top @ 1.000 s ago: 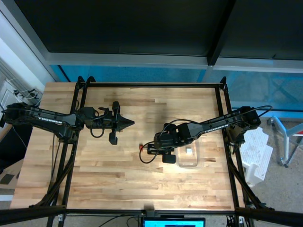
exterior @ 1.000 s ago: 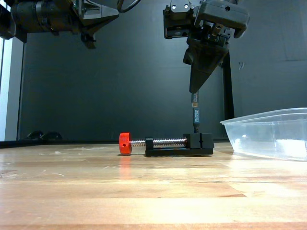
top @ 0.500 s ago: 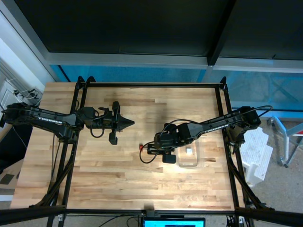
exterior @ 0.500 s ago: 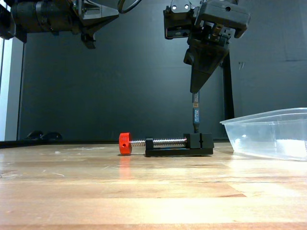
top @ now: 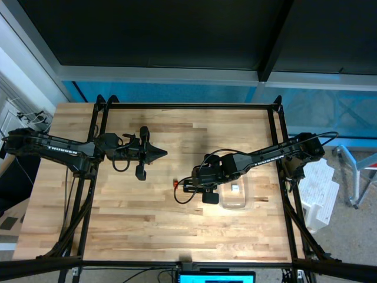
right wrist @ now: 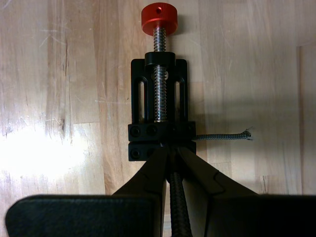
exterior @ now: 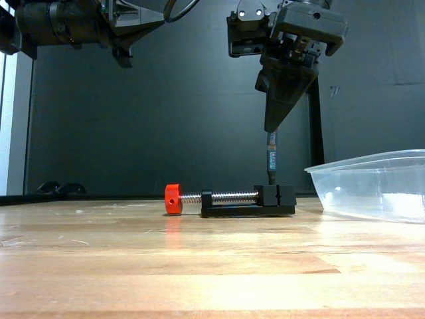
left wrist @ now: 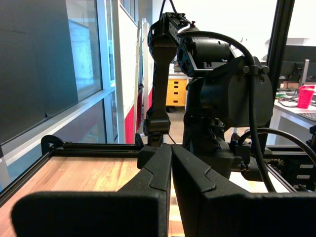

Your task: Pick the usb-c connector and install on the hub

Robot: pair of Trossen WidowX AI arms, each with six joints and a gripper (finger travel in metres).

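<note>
Low view, right pincer [exterior: 271, 125] clamping connector [exterior: 270, 159], seemingly touching hub [exterior: 247, 202], left pincer [top: 162, 153] together aloft

Left gripper [left wrist: 171, 149] pressed closed, aimed at right arm [left wrist: 222, 94] across table [left wrist: 74, 177].

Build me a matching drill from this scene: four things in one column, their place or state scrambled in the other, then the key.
Things:
1. left gripper
2. right gripper
3. hub
4. clear tray

States:
A. lies flat on the table, red knob at one end
B. points down over the hub, shut on the upright usb-c connector
C. holds a small white piece
D. shut on nothing, in the air away from the hub

Pairs: 1-D, 2-B, 3-A, 4-C
</note>
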